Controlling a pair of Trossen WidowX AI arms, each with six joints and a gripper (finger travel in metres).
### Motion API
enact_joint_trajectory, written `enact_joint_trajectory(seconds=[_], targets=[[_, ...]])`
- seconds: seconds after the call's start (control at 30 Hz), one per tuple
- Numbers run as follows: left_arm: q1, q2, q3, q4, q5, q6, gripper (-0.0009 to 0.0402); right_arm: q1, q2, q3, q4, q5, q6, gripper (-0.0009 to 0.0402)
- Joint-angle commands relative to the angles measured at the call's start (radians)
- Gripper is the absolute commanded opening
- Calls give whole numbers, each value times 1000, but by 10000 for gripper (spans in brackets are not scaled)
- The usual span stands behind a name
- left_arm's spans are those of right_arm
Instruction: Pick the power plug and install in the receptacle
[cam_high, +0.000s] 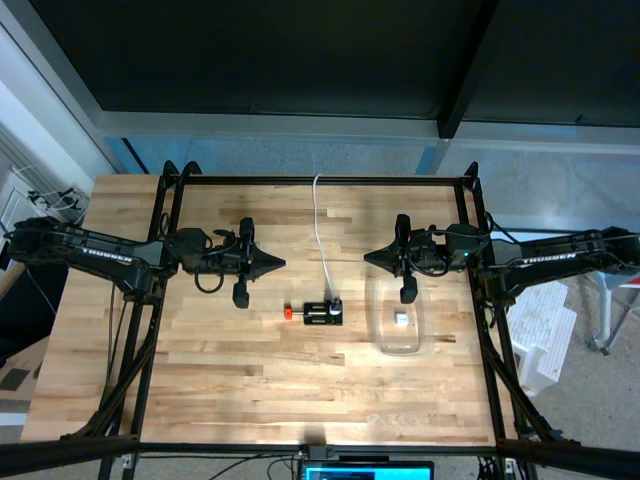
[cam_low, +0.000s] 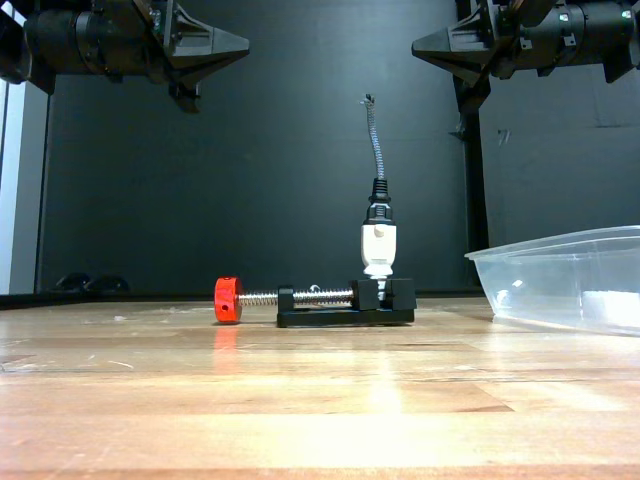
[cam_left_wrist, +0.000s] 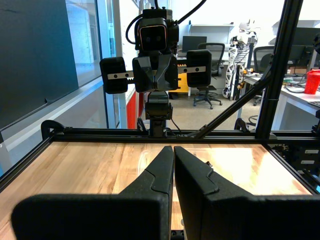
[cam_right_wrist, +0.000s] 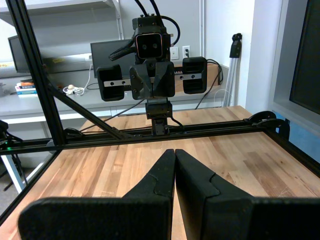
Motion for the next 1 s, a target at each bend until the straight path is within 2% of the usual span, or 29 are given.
enact_joint_trajectory(seconds=[0.03, 1.0], targets=[[0, 0, 0, 0, 0, 0, 0, 0, 0, 0, 0, 0, 0, 0], [0, 0, 0, 0, 0, 0, 0, 0, 0, 0, 0, 0, 0, 0]])
